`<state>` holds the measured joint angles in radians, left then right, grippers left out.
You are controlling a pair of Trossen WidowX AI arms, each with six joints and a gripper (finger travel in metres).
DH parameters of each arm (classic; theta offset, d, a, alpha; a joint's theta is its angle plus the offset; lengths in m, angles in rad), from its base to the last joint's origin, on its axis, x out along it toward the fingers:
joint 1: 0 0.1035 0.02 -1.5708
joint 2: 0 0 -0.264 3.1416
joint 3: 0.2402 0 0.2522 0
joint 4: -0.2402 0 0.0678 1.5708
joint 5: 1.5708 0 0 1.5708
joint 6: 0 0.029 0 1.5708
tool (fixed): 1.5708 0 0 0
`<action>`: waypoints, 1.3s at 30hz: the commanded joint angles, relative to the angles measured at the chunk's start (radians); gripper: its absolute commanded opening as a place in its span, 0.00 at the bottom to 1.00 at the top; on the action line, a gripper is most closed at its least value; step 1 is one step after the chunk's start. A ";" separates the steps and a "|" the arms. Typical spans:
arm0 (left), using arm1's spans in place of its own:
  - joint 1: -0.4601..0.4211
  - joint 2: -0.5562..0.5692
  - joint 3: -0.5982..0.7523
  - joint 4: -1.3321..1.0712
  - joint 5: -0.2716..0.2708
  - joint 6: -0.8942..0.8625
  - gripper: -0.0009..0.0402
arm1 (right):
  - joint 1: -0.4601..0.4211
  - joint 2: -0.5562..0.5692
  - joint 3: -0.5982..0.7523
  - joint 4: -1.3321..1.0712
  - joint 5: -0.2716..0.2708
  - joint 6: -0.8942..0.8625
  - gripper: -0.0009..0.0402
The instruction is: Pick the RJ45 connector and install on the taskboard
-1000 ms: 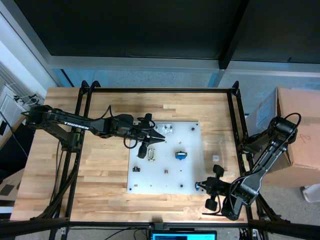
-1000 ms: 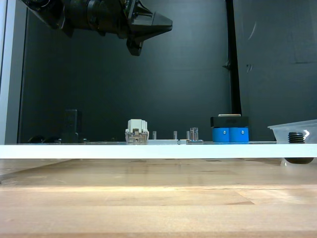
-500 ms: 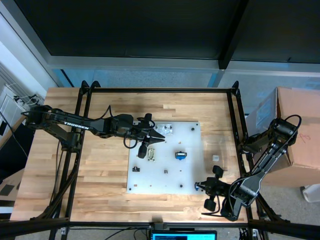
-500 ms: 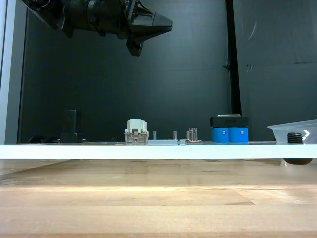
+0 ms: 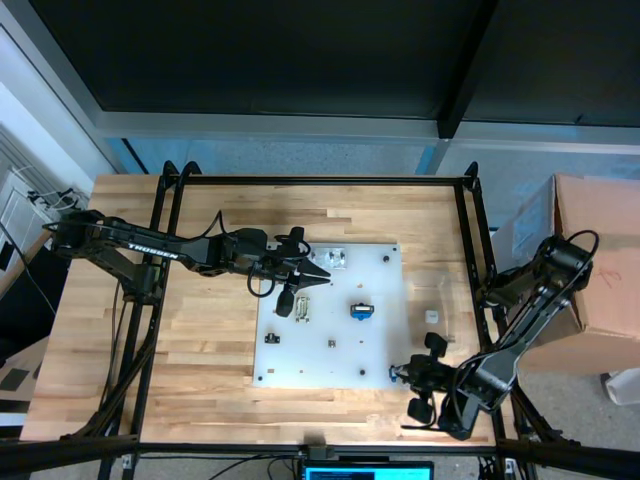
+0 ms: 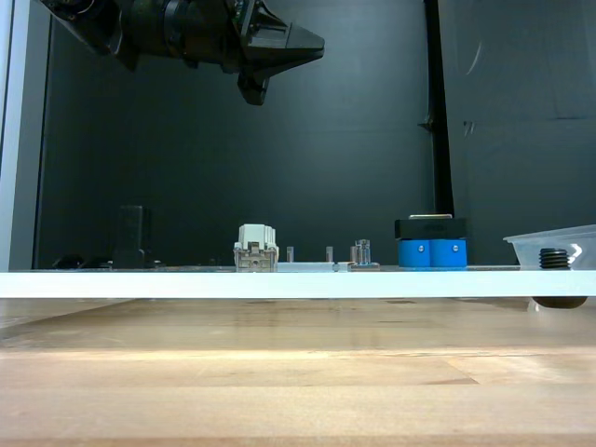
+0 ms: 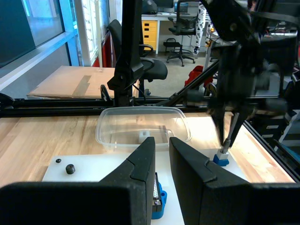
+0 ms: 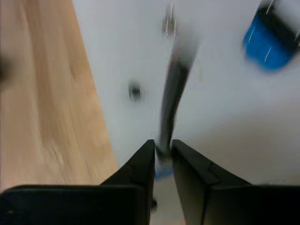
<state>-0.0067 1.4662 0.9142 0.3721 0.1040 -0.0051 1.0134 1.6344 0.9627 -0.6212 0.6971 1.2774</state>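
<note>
We see the right gripper [image 8: 162,152] pinched nearly shut on the blue-tipped RJ45 connector [image 8: 162,172] at the taskboard's [image 5: 385,335] near right corner, seating unclear, while the left gripper [image 7: 162,147], on the left arm [image 5: 150,252] lettered TROSSEN, hangs narrowly parted and empty above the far left.

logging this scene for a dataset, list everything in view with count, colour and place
table: 1, light wood, under everything
board: 1, white, mid-table
connector: 1, grey and blue, pinched at the board's near right corner; seated or not, cannot tell
block: 1, blue, black top, mid-board
plug: 1, pale grey, board's left part
metal piece: 1, silver, board's far edge
tray: 1, clear, right of the board
cube: 1, white, inside the tray
box: 1, brown cardboard, right of the table
left gripper: 1, black, above the board's far left part
right gripper: 1, black, board's near right corner, shut on the connector
</note>
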 commanded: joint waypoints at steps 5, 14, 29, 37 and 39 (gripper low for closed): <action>0.000 0.000 0.000 0.000 0.000 0.000 0.12 | 0.002 -0.037 0.008 0.000 0.042 -0.002 0.36; 0.000 0.001 0.000 0.000 0.000 0.000 0.12 | 0.000 -0.149 0.008 -0.083 -0.103 -0.055 0.44; 0.000 0.002 0.000 0.000 0.000 0.000 0.12 | -0.032 -0.388 0.008 -0.222 -0.158 -0.161 0.33; 0.000 0.002 0.000 0.000 0.000 0.000 0.12 | -0.248 -0.605 0.008 -0.269 -0.300 -0.470 0.23; 0.000 0.002 0.002 0.008 0.000 0.001 0.12 | -0.335 -0.657 0.008 -0.269 -0.341 -0.559 0.19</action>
<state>-0.0067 1.4677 0.9142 0.3756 0.1040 -0.0048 0.7292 1.0061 0.9707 -0.8917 0.3820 0.7734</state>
